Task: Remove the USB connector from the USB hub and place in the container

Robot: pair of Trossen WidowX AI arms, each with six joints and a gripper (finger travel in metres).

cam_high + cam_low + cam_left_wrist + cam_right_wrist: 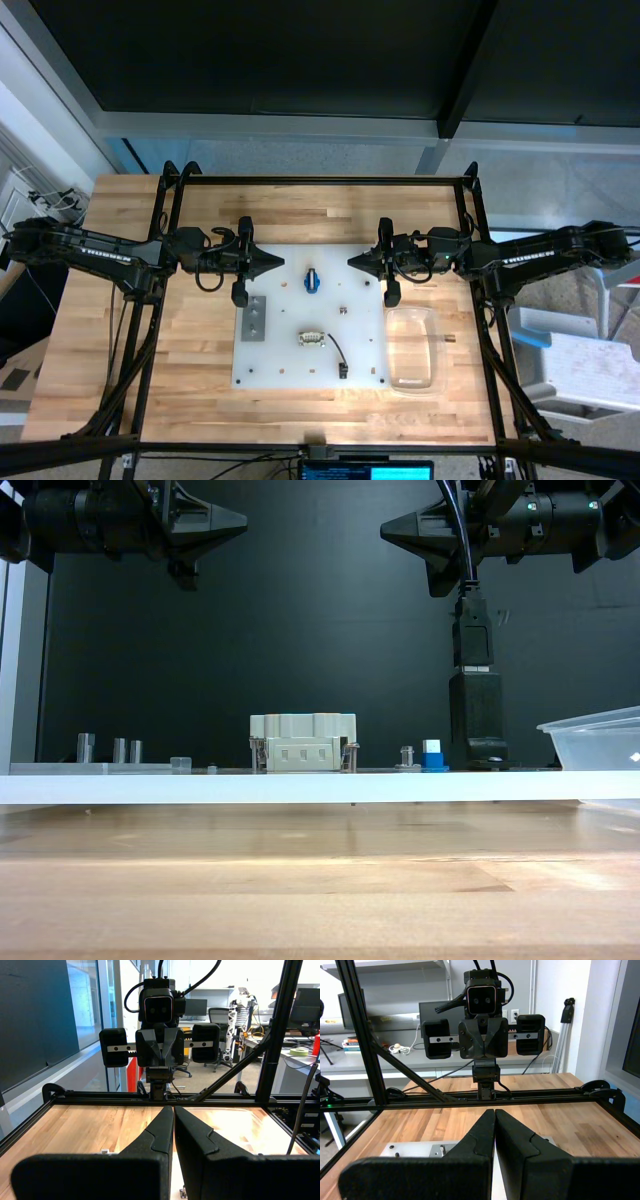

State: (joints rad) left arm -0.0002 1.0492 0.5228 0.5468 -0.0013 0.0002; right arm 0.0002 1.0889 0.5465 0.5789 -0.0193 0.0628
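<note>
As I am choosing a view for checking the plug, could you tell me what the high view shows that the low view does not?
Only the high view: the board's full outline, the USB connector's cable curving over it, and the whole container beside the board's right edge. Only the low view: the plug standing upright on the board, with both grippers hanging well above it. Both: the left gripper and right gripper, shut, tips facing each other.

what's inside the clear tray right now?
Nothing visible: the container looks empty from above, its floor uncovered. The USB connector sits on the white board. Left gripper and right gripper hover shut above the board.
</note>
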